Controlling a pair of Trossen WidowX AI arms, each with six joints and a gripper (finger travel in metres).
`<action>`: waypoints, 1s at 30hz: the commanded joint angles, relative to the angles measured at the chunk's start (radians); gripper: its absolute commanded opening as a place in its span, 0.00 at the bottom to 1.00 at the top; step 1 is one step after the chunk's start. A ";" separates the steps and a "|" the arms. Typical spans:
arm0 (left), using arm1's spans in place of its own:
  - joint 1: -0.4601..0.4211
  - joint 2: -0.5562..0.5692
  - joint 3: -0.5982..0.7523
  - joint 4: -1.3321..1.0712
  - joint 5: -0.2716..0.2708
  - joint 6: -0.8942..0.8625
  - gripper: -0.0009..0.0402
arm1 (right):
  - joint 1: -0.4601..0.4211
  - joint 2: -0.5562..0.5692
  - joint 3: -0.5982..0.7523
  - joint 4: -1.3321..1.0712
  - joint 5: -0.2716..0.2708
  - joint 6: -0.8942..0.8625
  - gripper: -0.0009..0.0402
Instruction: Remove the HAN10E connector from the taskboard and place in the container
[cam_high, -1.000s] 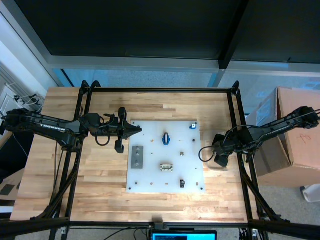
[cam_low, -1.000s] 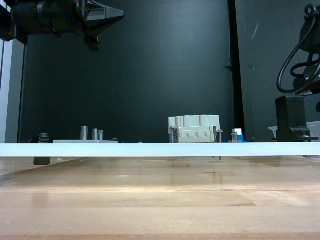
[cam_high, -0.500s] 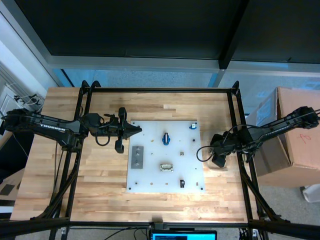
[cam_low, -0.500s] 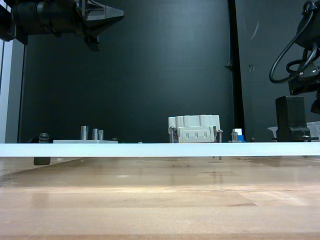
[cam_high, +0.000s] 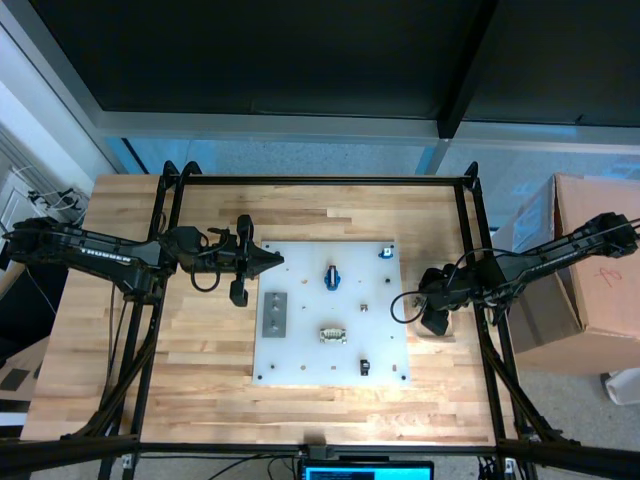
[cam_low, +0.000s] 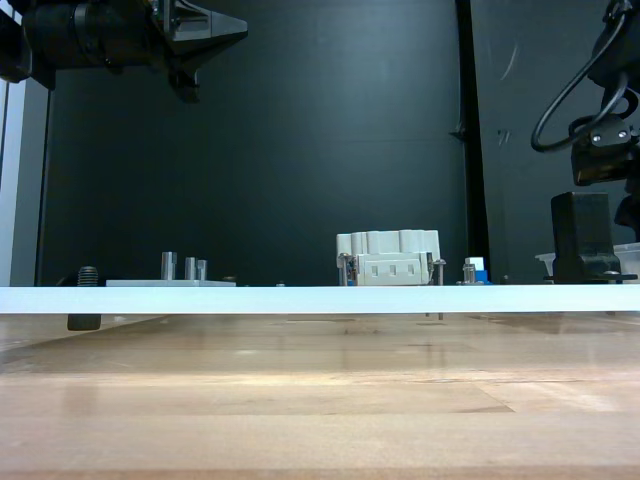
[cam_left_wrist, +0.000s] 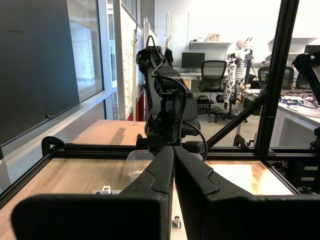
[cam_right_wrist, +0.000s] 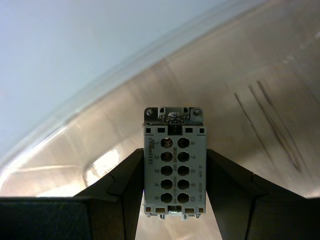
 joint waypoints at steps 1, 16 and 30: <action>0.000 0.000 0.000 0.000 0.000 0.000 0.02 | 0.000 0.000 0.001 0.026 0.001 0.000 0.06; 0.000 0.000 0.000 0.000 0.000 0.000 0.02 | 0.000 0.000 0.001 0.110 0.000 0.000 0.06; 0.000 0.000 0.000 0.000 0.000 0.000 0.02 | 0.000 0.000 0.001 0.092 0.001 0.005 0.14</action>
